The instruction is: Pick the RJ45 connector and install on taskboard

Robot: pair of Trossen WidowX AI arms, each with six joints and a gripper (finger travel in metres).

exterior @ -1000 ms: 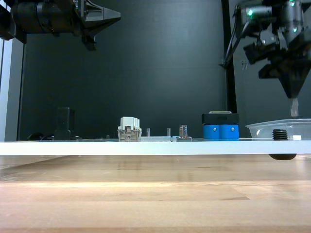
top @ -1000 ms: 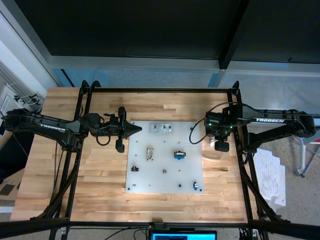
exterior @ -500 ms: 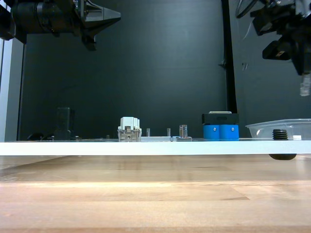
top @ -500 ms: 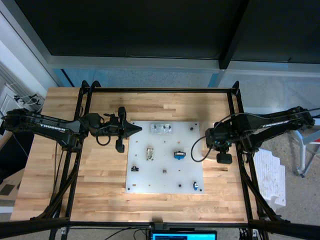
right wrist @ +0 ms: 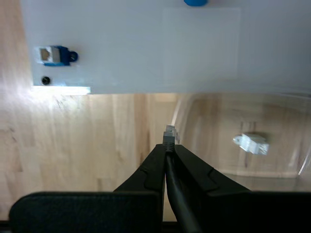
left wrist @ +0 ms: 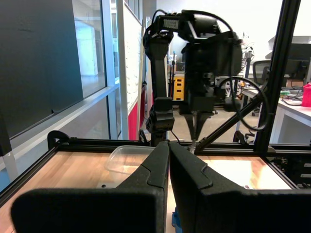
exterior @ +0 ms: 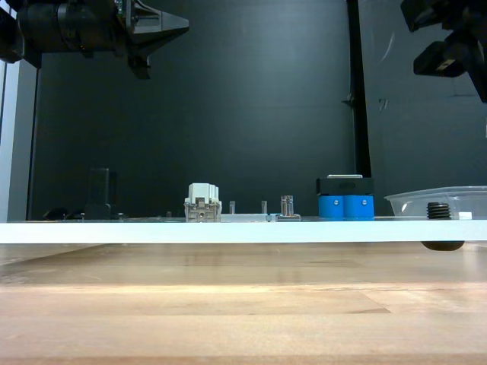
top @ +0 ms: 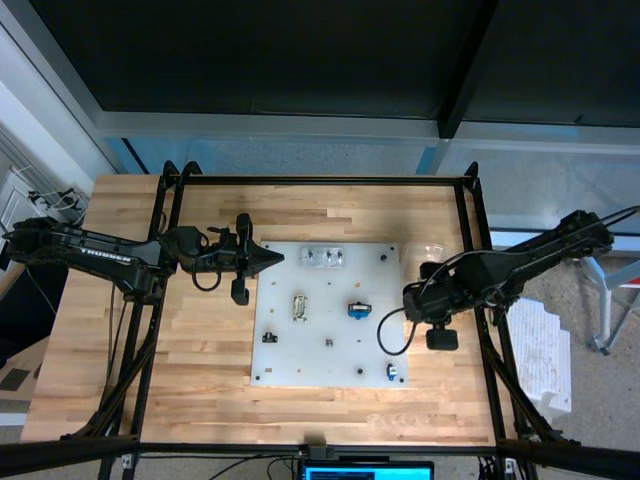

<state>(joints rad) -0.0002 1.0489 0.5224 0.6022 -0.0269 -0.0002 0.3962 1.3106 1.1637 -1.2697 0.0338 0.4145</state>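
The right gripper (right wrist: 165, 147) is hanging above the desk (right wrist: 73, 145). Its jaws are squeezed narrow and are pinching the RJ45 connector (right wrist: 169, 132) by its grey boot, so the clear plug is sticking out just past the jaw tips. A dark cable (right wrist: 176, 204) is running back from the boot between the jaws.

Directly under the jaw tips, bare wood is showing in the strip between the taskboard (right wrist: 146, 48) and the clear tray (right wrist: 214, 116), and the plug is touching neither of them. Past the plug, the taskboard's edge is lying across the line of the jaws. A blue jack (right wrist: 54, 55) is sitting well off to one side of the jaws, near the board's corner. On the other side of the jaws, the tray is holding a small white piece (right wrist: 250, 143).

The left gripper (left wrist: 168, 144) is hovering high over the desk beside the taskboard's opposite edge. Its jaws are pressed together with nothing between them. They are pointing level across the board toward the right arm (left wrist: 204, 73), which is standing well beyond the jaw tips. The tray is lying below and beyond those tips.
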